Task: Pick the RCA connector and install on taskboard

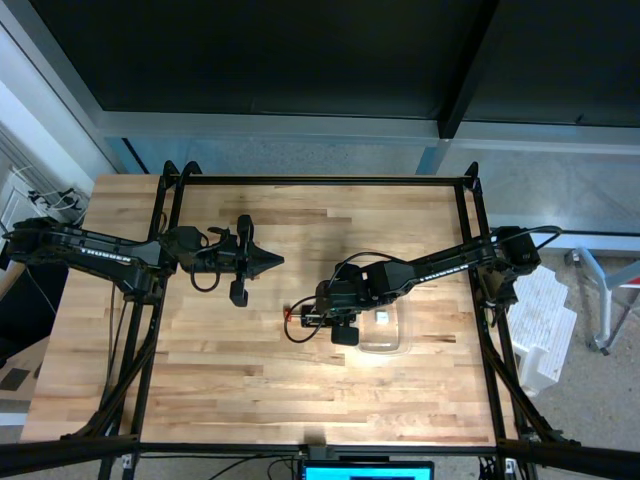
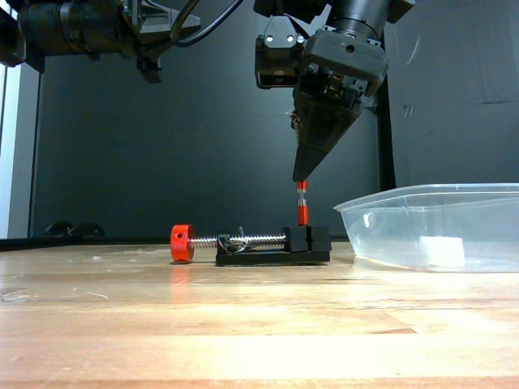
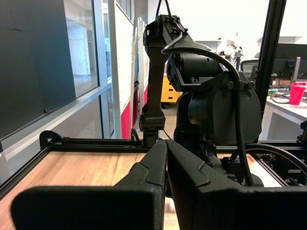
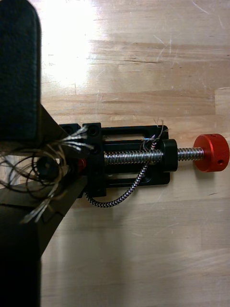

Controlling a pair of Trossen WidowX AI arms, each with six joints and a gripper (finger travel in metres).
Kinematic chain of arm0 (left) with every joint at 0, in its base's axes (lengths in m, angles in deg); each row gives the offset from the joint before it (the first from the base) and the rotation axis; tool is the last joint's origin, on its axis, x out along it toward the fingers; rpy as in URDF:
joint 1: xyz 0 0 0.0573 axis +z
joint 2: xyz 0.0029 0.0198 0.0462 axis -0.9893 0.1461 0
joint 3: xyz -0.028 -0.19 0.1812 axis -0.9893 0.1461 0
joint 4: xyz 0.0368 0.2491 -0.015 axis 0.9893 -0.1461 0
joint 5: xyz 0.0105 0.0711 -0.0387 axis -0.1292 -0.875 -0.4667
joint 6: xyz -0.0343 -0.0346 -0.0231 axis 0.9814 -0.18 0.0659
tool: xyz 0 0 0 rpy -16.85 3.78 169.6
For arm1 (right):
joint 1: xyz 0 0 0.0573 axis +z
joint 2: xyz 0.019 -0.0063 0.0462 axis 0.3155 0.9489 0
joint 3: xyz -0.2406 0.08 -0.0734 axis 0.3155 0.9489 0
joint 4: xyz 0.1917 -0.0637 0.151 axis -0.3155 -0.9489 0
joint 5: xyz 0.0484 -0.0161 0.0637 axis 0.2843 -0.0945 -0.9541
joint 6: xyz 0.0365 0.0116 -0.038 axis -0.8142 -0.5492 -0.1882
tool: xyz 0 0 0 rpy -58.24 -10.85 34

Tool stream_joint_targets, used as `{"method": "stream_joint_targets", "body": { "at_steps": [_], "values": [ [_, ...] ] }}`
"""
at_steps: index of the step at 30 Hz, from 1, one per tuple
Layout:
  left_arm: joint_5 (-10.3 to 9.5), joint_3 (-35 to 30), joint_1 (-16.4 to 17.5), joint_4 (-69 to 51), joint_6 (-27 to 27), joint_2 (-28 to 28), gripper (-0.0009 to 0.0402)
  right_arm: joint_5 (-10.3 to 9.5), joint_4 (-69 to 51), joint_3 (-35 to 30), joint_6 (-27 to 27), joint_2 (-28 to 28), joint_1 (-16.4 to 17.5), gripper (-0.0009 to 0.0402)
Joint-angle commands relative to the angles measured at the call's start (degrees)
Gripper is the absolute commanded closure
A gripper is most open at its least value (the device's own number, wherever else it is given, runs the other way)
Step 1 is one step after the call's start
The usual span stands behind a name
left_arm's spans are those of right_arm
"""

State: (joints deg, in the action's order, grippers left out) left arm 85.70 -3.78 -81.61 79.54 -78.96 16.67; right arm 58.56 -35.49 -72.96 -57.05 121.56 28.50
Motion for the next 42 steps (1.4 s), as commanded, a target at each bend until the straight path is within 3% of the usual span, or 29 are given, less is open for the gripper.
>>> {"method": "stream_joint_targets", "body": {
  "at_steps": [1, 42],
  "values": [
    [0.02, 0.0, 0.0, 0.02, -0.02, 0.0, 0.0393, 0.0, 2.36, 1.18, -0.04, 0.02, 0.0, 0.0393],
    [0.0, 0.0, 0.0, 0.02, -0.02, 0.0, 0.0393, 0.5, 3.74, 3.74, -0.04, 0.22, 0.0, 0.0393]
  ]
}}
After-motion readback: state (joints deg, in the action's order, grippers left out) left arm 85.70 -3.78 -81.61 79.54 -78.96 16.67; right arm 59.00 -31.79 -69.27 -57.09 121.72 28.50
